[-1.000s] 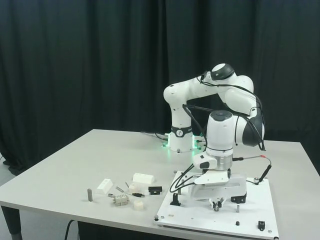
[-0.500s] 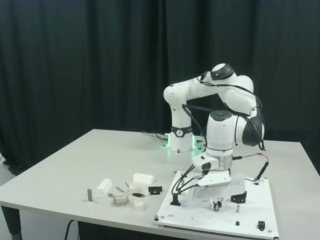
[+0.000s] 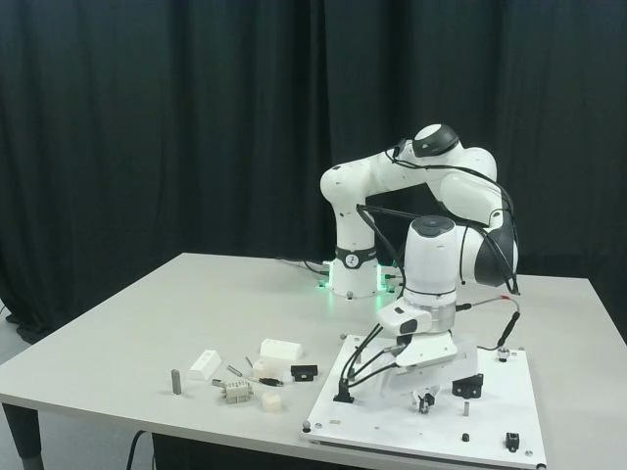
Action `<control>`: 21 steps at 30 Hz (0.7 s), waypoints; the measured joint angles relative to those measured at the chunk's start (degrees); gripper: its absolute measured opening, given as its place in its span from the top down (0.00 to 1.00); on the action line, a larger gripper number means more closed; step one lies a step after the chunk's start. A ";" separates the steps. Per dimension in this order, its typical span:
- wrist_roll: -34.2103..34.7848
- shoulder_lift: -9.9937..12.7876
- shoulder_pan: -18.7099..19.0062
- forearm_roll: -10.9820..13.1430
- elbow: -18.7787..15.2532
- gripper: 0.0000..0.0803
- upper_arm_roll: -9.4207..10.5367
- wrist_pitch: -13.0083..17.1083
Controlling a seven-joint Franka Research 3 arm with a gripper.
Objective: Remove BNC.
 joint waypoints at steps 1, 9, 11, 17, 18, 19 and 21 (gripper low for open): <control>-0.49 -0.01 0.00 0.00 0.00 0.85 0.00 0.00; -2.69 -0.04 -0.01 -0.03 0.00 0.85 0.00 -0.04; -3.28 -0.05 -0.01 -0.04 0.00 0.85 0.00 -0.04; -5.29 -0.10 -0.02 -0.06 0.00 0.85 0.00 -0.08; -5.59 -0.11 -0.02 -0.07 0.00 0.85 0.00 -0.08; -5.90 -0.11 -0.02 -0.07 0.00 0.85 0.00 -0.09; -6.45 -0.12 -0.03 -0.07 0.00 0.85 0.00 -0.11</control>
